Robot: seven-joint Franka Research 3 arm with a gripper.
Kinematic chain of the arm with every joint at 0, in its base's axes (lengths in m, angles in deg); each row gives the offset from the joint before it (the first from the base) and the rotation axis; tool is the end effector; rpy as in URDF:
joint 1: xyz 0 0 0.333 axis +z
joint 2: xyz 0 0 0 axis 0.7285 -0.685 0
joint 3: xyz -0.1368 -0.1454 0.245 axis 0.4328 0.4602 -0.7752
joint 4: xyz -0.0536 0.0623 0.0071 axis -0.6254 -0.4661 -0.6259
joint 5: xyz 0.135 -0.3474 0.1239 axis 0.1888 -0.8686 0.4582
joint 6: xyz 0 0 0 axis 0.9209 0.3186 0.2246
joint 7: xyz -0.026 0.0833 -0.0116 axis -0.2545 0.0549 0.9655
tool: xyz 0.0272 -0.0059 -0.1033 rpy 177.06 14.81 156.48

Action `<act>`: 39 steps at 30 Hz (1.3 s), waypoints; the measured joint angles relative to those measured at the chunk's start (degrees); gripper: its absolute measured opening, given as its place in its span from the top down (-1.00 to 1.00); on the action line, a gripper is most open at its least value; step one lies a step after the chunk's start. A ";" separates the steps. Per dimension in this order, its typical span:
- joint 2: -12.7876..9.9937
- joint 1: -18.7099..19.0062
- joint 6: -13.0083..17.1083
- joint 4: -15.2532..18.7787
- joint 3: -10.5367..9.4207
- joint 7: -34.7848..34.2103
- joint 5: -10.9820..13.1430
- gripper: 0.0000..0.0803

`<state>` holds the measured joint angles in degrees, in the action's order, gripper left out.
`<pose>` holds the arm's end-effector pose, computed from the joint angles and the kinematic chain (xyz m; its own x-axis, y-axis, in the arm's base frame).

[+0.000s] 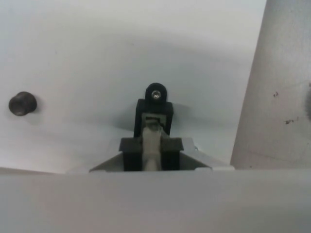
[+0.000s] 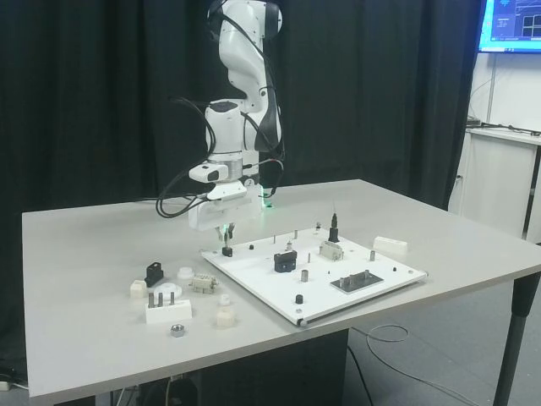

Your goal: Insert Ethernet.

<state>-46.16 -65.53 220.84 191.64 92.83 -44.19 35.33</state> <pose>0.4053 -0.2330 0.2354 0.8709 -0.4914 0.0071 -0.4912 -0.8708 -0.0212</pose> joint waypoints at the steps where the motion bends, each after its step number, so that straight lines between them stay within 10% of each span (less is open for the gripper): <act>1: 0.00 0.00 0.00 0.00 0.00 0.00 0.00 0.81; 39: -0.32 0.03 0.52 -0.03 -0.27 0.08 1.18 0.81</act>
